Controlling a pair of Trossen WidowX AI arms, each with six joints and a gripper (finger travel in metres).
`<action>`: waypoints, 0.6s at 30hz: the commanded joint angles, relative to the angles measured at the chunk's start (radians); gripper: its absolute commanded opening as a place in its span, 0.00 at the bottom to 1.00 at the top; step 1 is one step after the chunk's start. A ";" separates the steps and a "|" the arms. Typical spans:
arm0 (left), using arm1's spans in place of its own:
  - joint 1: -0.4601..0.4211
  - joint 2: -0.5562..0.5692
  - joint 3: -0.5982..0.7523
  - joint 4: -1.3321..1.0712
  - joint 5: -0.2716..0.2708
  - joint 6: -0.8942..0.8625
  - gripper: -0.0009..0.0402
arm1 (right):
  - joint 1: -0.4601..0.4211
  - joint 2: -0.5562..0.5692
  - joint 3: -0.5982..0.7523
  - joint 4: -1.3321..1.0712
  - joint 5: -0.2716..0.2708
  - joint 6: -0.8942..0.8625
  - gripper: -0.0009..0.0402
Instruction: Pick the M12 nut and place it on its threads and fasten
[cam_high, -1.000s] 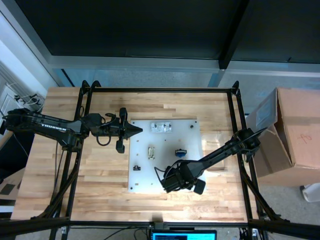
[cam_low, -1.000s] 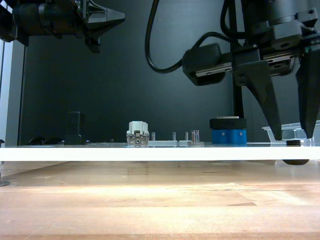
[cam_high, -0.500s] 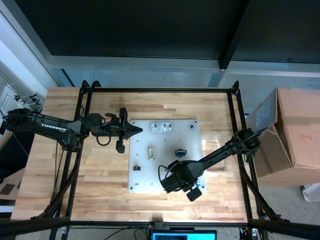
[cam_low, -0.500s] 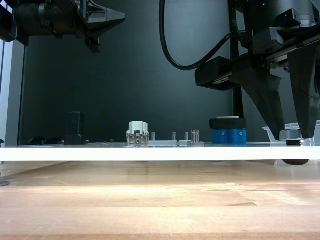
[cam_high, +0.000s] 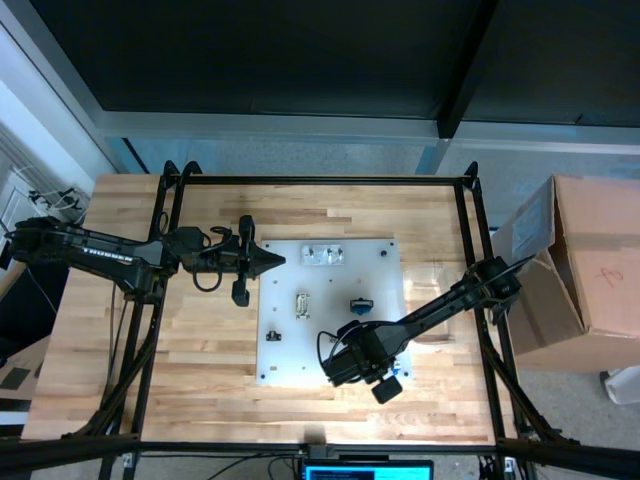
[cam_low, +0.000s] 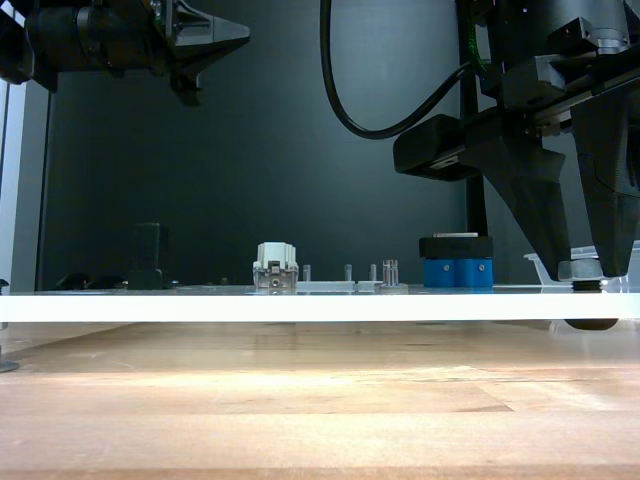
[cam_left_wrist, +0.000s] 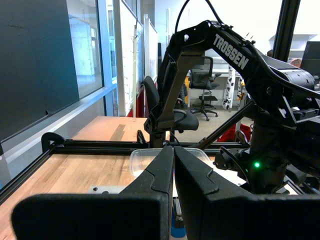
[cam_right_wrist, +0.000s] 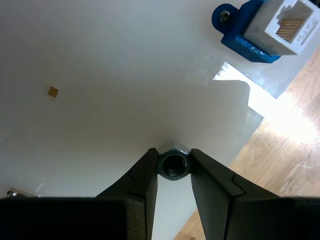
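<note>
1. At your far left, the left gripper (cam_high: 270, 260) hangs high over the light wooden table (cam_high: 200, 340), just off the far left edge of the flat white task board (cam_high: 290, 365) and pointing inward across it. In the left wrist view its two black fingers (cam_left_wrist: 160, 172) are pressed together with only a thin seam between them, and they hold nothing.
2. Moving right along the board in the low view, you meet a small white-and-grey plastic connector housing (cam_low: 275, 270), then a squat blue block with a black cap (cam_low: 457, 270). The right wrist view shows that blue block carrying a white socket (cam_right_wrist: 260, 27).
3. Next comes the right gripper (cam_low: 583, 268), pointing straight down at the board's near right edge. Its black fingers (cam_right_wrist: 147, 172) pinch the small silver hexagonal nut (cam_right_wrist: 173, 164) from both sides.
4. That nut (cam_low: 578, 269) sits on top of the short black ribbed stud (cam_low: 588, 285). You can see black ribs just beneath it, so it is on its stud but not run fully down. How level it sits cannot be told.
5. Right of the board, the clear plastic tray (cam_high: 440, 300) lies on the table, apart from the nut.
6. At the far right, a brown cardboard box (cam_high: 585, 270) stands beyond the table's edge.
</note>
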 joint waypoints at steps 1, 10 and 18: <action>0.000 0.000 0.000 0.000 0.000 0.000 0.02 | 0.000 0.000 0.000 0.013 0.000 0.000 0.09; 0.000 0.000 0.000 0.000 0.000 0.000 0.02 | 0.001 0.000 0.000 -0.010 0.000 -0.025 0.09; 0.000 0.000 0.000 0.000 0.000 0.000 0.02 | 0.001 0.000 0.000 -0.022 0.000 -0.027 0.09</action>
